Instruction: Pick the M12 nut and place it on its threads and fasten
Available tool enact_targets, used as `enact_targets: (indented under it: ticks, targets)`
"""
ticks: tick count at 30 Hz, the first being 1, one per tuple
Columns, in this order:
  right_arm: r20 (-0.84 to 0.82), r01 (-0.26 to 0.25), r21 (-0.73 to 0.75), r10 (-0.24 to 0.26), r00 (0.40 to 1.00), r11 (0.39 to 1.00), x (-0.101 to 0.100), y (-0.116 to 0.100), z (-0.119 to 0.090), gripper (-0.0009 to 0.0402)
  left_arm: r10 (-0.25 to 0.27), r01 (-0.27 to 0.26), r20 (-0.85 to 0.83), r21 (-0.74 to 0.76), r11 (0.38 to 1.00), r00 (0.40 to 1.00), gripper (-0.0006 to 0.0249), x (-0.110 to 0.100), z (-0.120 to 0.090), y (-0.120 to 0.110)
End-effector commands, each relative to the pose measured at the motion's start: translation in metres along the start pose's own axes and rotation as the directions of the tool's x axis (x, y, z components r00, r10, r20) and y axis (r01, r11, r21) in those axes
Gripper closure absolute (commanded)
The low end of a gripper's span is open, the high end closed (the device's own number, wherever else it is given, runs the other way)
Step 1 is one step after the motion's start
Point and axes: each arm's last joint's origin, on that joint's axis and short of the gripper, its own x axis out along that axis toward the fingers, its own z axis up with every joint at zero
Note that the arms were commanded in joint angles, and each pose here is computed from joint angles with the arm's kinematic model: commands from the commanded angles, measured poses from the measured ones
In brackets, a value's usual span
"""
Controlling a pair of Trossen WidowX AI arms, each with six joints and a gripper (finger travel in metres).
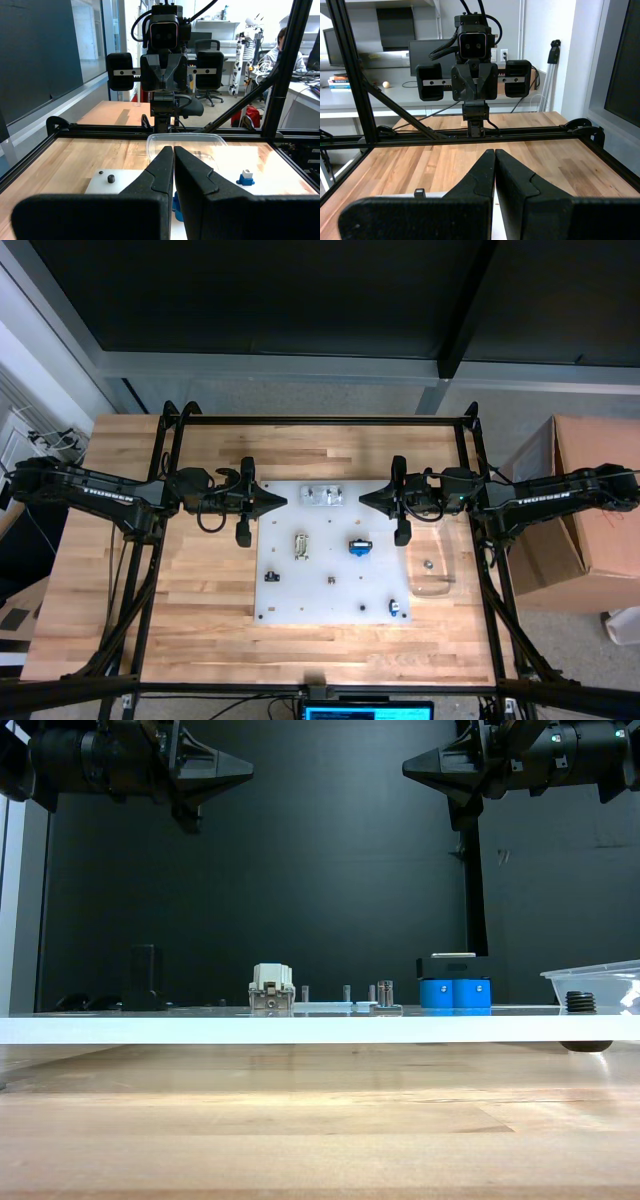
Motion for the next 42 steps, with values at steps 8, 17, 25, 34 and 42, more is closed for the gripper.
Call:
enact_targets:
  ticks: [8, 17, 25, 34, 42]
  targets:
    - [-0.014, 0.0, 0.109, 0.001, 1.0, 0.994, 0.0, 0.0, -0.001, 0.0393, 0.0, 0.0, 0.0, 0.0, 1.0, 1.0, 0.0243, 0.0, 0.0, 0.0]
    - [-0.303, 0.041, 0.106, -0.007, 0.953, 0.993, 0.0, 0.002, -0.001, 0.0393, 0.0, 0.0, 0.0, 0.0, 1.0, 1.0, 0.0243, 0.0, 0.0, 0.0]
    - [-0.677, 0.126, 0.097, -0.027, 0.735, 0.987, -0.01, 0.005, 0.005, 0.0393, 0.0, 0.0, 0.0, 0.0, 1.0, 1.0, 0.0243, 0.0, 0.0, 0.0]
    - [-0.868, 0.238, 0.093, -0.038, 0.495, 0.967, -0.016, 0.009, -0.007, 0.0393, 0.0, 0.0, 0.0, 0.0, 1.0, 1.0, 0.0243, 0.0, 0.0, 0.0]
    - [-0.935, 0.221, 0.051, -0.031, 0.353, 0.974, -0.029, 0.021, -0.015, 0.0393, 0.0, 0.0, 0.0, 0.0, 1.0, 1.0, 0.0243, 0.0, 0.0, 0.0]
